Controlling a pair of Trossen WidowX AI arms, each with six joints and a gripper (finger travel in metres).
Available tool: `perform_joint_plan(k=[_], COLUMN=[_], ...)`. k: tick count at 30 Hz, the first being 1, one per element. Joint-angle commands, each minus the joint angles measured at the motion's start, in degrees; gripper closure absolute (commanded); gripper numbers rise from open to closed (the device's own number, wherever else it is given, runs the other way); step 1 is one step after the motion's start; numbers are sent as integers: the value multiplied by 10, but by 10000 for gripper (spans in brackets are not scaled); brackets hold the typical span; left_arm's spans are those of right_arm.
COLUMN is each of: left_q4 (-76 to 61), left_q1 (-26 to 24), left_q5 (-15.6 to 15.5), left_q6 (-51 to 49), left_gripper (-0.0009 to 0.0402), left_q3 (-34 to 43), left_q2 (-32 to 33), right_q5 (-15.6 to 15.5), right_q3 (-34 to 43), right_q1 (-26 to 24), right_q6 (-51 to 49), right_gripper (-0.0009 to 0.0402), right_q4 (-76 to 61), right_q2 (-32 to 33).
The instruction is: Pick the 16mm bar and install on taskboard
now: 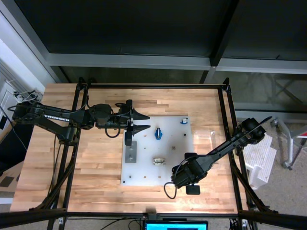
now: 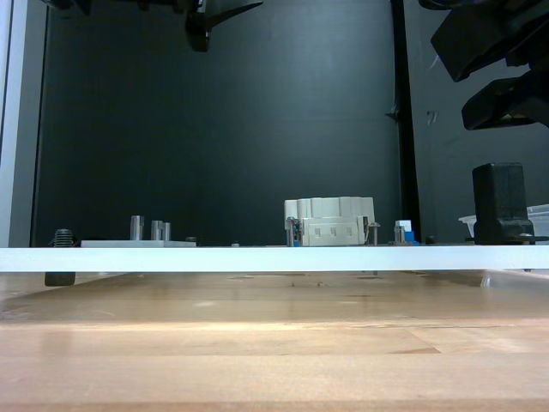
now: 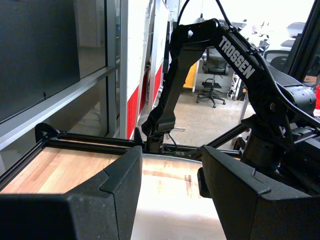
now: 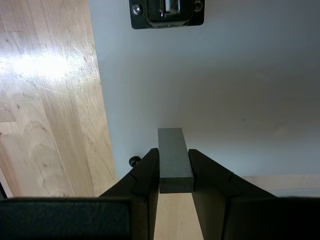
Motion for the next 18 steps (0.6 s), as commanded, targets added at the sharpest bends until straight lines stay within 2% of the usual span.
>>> perform_joint_plan(k=[1, 15, 18], left_q4=[0, 0, 0], left_q1=[0, 0, 0], left_q5=[0, 0, 0], left_q6=[0, 0, 0], left_gripper=[230, 230, 231], left_q3=[0, 0, 0], left_q2=[0, 0, 0], right_q5=[0, 5, 5], right_q3=[-7, -24, -24], right_q1=[0, 1, 1], right_q6=[0, -4, -4], right_gripper=[391, 391, 376], right_q4=[9, 33, 33], right_q2=[0, 0, 0])
